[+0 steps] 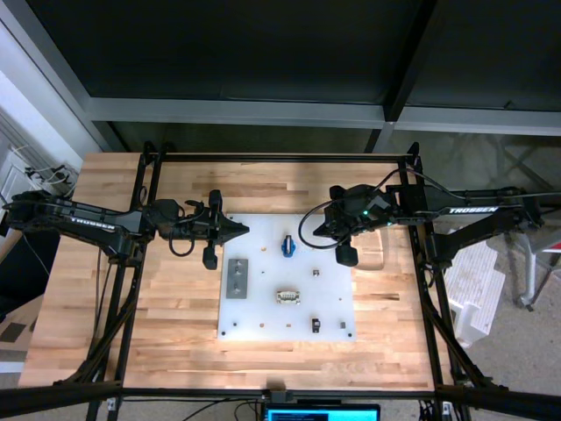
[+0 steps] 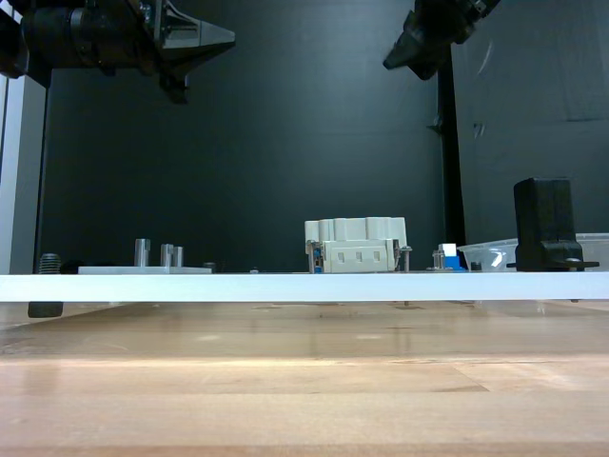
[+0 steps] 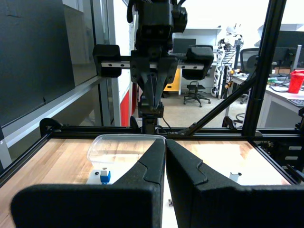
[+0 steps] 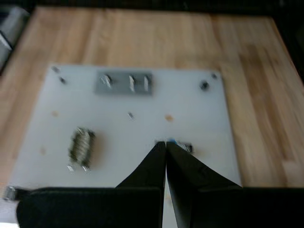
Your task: Pick the 16mm bar and install on taskboard
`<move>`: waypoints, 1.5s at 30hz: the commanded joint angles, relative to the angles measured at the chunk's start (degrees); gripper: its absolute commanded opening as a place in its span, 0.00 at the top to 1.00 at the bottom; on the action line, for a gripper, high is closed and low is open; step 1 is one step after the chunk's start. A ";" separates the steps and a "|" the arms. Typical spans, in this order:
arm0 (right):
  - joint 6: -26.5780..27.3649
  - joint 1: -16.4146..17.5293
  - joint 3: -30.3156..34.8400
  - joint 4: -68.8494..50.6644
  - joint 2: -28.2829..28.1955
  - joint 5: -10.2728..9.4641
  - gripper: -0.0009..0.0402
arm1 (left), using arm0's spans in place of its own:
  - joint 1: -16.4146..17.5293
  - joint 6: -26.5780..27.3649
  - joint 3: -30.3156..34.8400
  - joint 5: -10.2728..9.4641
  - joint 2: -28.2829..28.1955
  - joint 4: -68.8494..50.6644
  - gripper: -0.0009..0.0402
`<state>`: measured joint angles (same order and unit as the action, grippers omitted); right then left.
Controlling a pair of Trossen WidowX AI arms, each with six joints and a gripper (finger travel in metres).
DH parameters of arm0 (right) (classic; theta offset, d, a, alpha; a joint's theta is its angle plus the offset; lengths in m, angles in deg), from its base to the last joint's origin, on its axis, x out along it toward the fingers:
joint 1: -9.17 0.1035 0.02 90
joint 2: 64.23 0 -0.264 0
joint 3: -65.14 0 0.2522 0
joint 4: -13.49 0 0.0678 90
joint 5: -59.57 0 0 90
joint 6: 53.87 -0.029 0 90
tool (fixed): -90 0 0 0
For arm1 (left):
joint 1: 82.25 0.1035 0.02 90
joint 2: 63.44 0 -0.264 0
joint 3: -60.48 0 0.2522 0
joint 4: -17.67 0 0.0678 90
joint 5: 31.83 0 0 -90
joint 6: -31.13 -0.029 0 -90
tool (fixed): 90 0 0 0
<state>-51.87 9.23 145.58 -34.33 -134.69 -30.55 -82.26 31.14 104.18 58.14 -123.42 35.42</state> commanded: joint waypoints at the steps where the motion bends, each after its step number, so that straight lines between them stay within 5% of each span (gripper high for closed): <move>1: -0.02 -0.68 -2.56 5.16 1.51 0.07 0.98 | 0.00 0.00 0.02 0.00 -0.02 0.02 0.98; 23: -0.09 -2.34 -19.30 35.50 8.50 0.02 0.98 | 0.00 0.00 0.02 0.00 -0.02 0.02 0.98; 45: -0.28 -2.14 -31.95 59.82 9.01 -0.02 0.98 | 0.00 0.00 0.02 0.00 -0.02 0.02 0.98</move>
